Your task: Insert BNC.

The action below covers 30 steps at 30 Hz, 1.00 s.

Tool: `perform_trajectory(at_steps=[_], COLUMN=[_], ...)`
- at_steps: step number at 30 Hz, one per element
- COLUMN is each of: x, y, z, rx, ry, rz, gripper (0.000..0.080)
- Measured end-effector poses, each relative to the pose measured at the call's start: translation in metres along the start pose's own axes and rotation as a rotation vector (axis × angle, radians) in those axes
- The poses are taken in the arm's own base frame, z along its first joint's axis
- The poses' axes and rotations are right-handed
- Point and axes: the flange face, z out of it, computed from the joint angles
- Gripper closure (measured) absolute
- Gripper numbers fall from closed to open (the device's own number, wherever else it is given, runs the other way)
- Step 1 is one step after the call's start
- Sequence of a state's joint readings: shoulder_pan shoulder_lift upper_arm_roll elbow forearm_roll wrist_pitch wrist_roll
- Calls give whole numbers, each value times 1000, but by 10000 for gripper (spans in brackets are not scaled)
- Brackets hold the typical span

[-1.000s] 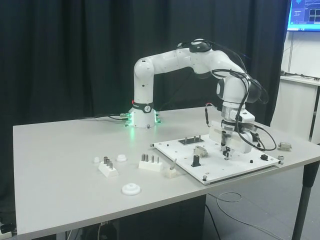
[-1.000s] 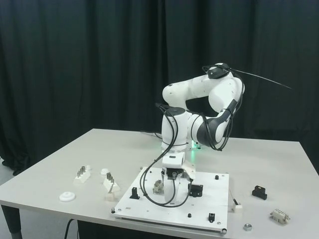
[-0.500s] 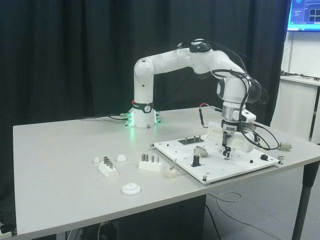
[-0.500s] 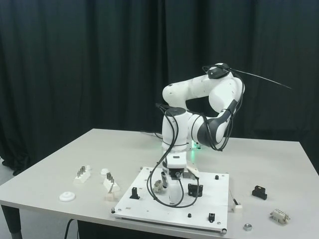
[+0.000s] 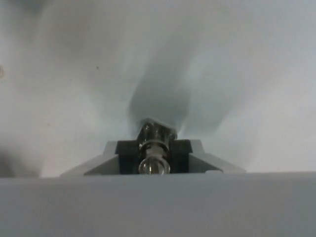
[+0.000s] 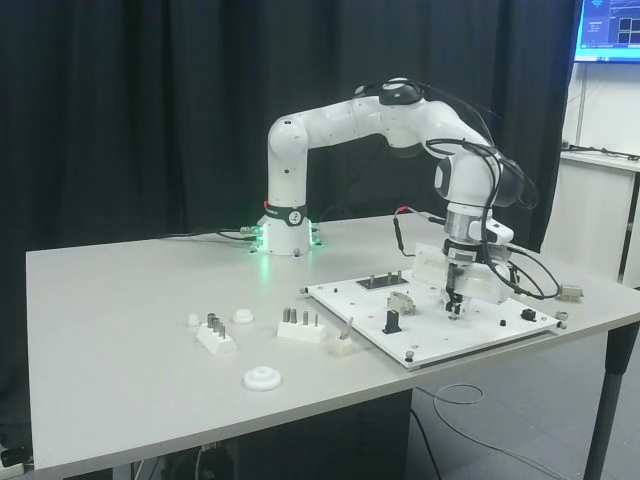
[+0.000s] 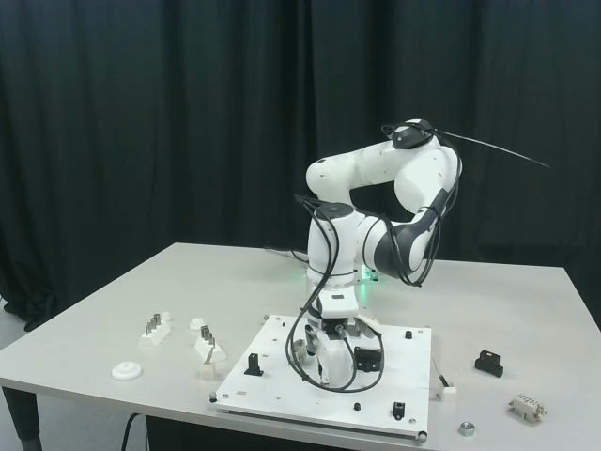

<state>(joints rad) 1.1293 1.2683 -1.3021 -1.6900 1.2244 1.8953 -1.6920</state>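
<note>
BNC connector (image 5: 154,148) pinched in gripper (image 6: 455,303), held upright low over white board (image 6: 470,335)

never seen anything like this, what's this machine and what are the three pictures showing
It is a white robot arm bolted to a grey table, with a two-fingered gripper at its end. Two pictures come from cameras standing in the room, on different sides. The third comes from a camera on the arm's wrist, looking down past the fingertips.

The gripper is down on a white board that carries small fixtures. In the wrist view a metal BNC connector sits between the fingers, close over the board; the gripper looks shut on it.

Loose on the table lie small white blocks with pins and a white disc.
</note>
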Motion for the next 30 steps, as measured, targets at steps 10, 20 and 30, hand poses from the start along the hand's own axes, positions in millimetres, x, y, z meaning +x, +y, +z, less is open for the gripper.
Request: perform_trajectory(at_steps=[10,20,30], x=[0,-1,-1], y=[0,0,0], z=[0,0,0], rx=[0,0,1], ry=[-1,-1,-1], rz=[76,270,446], gripper=[680,680,680])
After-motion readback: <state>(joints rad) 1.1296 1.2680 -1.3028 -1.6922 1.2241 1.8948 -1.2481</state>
